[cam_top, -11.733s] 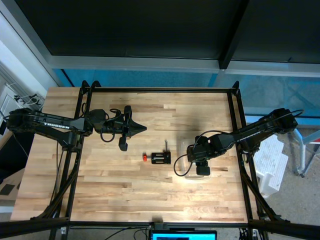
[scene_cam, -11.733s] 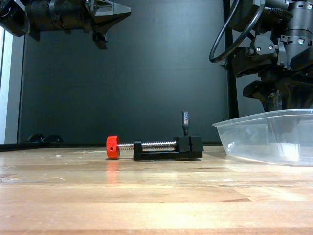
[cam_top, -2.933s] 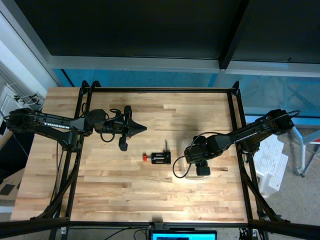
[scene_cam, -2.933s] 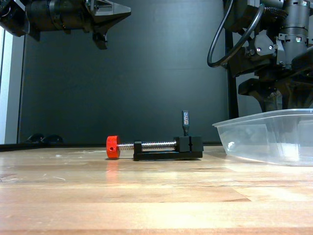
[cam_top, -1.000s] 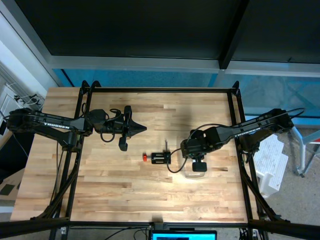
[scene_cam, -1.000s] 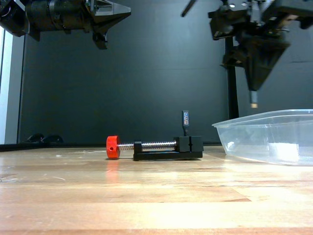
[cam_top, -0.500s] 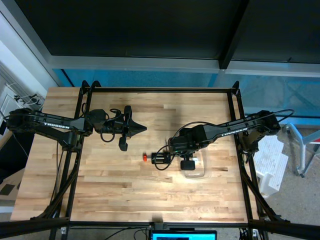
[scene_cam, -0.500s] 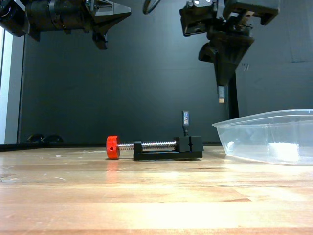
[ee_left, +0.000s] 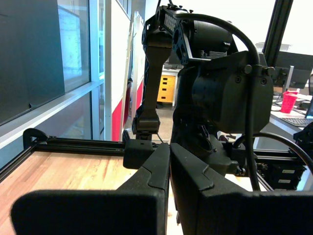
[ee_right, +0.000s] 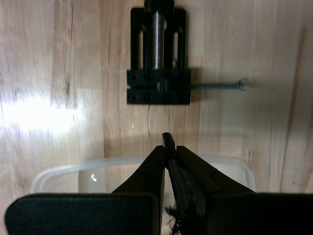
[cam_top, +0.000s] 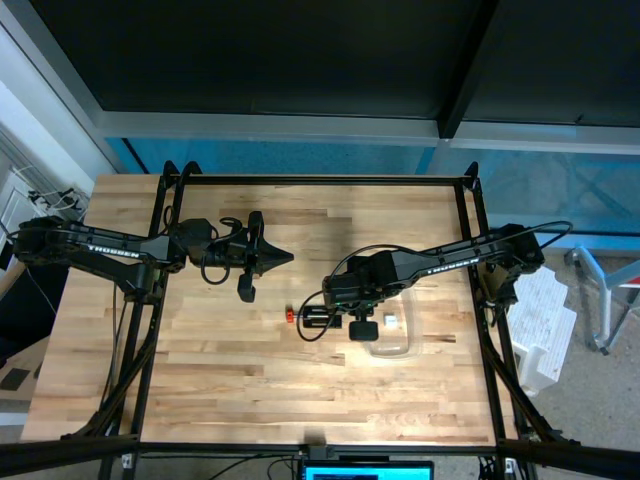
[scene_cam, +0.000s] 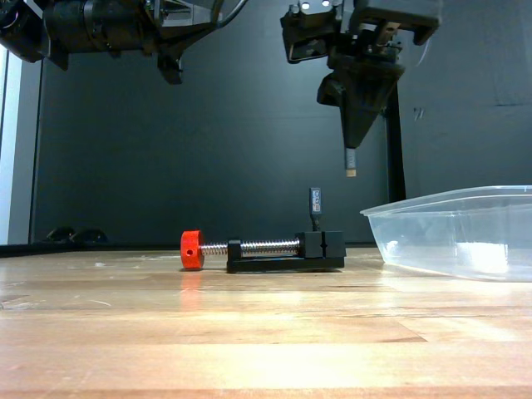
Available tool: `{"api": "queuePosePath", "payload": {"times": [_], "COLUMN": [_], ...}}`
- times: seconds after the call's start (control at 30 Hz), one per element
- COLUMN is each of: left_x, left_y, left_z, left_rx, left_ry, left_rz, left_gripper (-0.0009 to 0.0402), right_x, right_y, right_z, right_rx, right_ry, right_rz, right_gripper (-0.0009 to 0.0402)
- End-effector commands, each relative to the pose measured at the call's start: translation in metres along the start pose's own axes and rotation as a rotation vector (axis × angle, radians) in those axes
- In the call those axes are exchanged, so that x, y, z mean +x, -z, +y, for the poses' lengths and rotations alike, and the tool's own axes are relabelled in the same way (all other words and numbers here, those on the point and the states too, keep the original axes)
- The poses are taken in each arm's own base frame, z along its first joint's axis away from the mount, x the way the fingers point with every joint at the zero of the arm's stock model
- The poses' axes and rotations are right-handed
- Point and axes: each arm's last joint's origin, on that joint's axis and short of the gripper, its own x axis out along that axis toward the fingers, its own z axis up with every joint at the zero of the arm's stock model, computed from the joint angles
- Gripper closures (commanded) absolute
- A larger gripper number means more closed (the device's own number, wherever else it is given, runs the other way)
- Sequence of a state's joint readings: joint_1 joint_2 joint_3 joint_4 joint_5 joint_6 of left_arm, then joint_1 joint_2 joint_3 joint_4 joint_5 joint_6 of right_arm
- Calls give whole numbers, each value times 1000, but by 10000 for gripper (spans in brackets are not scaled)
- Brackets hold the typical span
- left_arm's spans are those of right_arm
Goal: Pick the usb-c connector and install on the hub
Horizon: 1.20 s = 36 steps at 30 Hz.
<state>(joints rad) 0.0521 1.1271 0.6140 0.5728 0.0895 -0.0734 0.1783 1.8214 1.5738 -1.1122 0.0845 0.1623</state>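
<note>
Right gripper (scene_cam: 350, 156) pinches connector (scene_cam: 351, 172), tip down, held above and just right of hub (scene_cam: 314, 203), which stands in vise (scene_cam: 283, 250). Pick done; lowering and seating left. Left gripper (cam_top: 288, 257) pressed together, empty, raised far left.

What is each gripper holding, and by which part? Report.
Right gripper, raised near the vise, pinches the usb-c connector by its body, tip protruding. Left gripper, high over the table's left, shut, holds nothing.

The right hand (scene_cam: 350, 143) hides most of the usb-c connector (scene_cam: 351, 163).
</note>
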Motion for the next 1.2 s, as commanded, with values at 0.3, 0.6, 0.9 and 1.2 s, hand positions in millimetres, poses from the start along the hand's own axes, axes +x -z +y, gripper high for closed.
{"api": "queuePosePath", "payload": {"times": [0.3,0.6,0.9,1.2], "left_x": [0,0,0,0], "left_y": [0,0,0,0], "left_z": [0,0,0,0], "left_rx": [0,0,0,0], "left_ry": [0,0,0,0], "left_rz": [0,0,0,0], "left_gripper": [393,393,393,393], "right_x": [7,16,15,14], "right_y": [-22,-30,-30,-30], "right_z": [4,6,5,3], "right_rx": [-2,-15,-13,-9], "right_ry": [0,2,2,4], "right_rz": [-4,3,0,-4], "right_gripper": [393,393,393,393]}}
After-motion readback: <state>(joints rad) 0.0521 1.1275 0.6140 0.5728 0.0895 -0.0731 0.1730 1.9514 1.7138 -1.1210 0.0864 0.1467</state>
